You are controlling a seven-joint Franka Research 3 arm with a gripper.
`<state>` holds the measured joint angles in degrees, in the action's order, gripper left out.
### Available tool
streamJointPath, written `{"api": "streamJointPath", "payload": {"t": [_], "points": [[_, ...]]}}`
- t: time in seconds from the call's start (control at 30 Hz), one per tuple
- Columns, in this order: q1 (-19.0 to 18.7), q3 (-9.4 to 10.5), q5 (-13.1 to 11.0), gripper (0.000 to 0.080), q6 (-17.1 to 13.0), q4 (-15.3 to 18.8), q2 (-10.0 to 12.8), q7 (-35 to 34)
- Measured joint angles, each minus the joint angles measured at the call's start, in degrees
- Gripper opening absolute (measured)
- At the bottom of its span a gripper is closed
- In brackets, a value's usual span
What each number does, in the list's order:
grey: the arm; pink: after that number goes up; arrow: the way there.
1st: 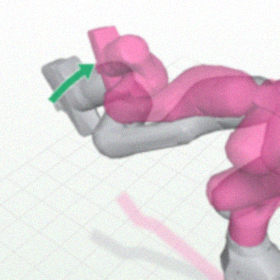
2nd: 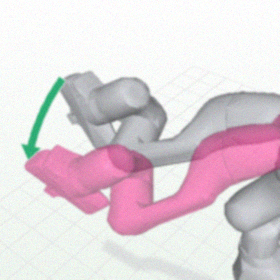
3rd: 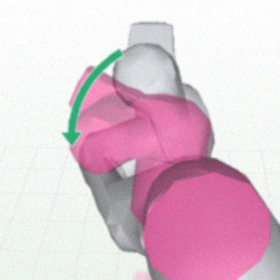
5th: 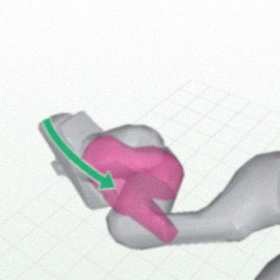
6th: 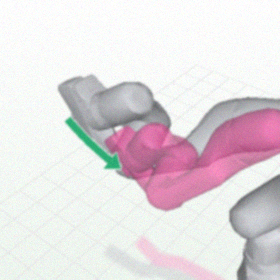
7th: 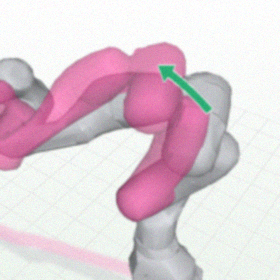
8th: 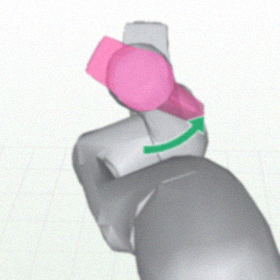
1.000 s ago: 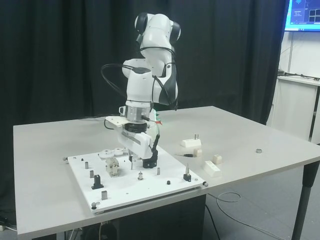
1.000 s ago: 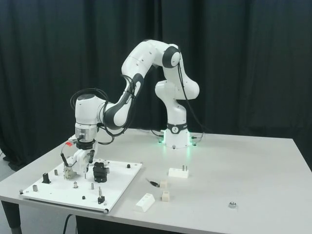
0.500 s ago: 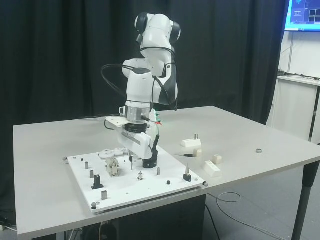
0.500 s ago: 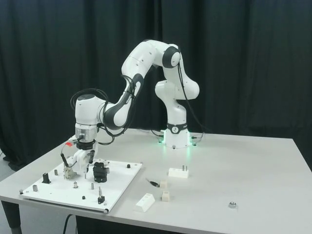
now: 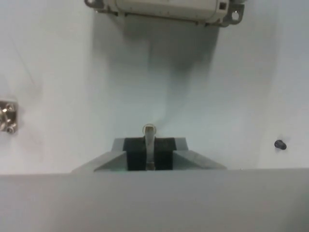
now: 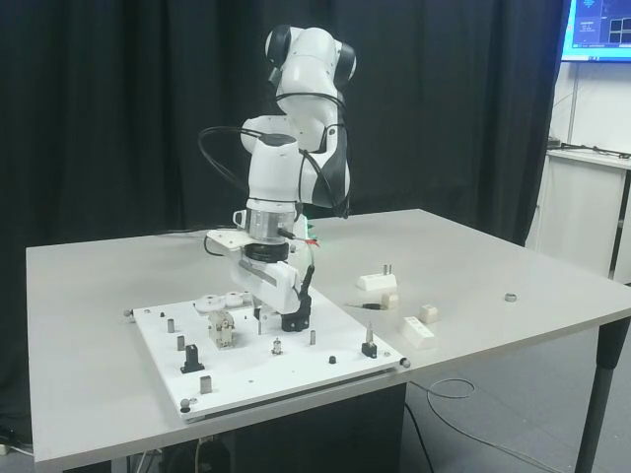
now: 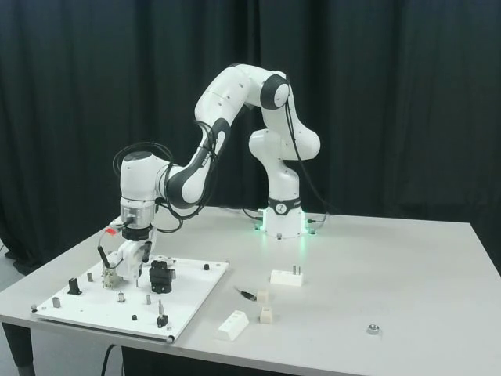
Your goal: Insert square peg 1.
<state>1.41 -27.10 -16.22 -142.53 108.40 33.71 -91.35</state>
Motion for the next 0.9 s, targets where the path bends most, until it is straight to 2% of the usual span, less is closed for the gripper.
{"api": "streamJointPath", "payload": {"t": [0.57,0.6,0.87,0.9], "points": [[0.0,-0.15,0.0,0.0031,-0.2,0.0,0.1,-0.1],[0.0,-0.19,0.0,0.0463,-0.2,0.0,0.1,-0.1],[0.0,-0.41,0.0,0.0463,0.0,0.0,-0.5,-0.1],[0.0,-0.43,0.0,0.0771,0.0,0.0,-0.6,-0.1]]}}
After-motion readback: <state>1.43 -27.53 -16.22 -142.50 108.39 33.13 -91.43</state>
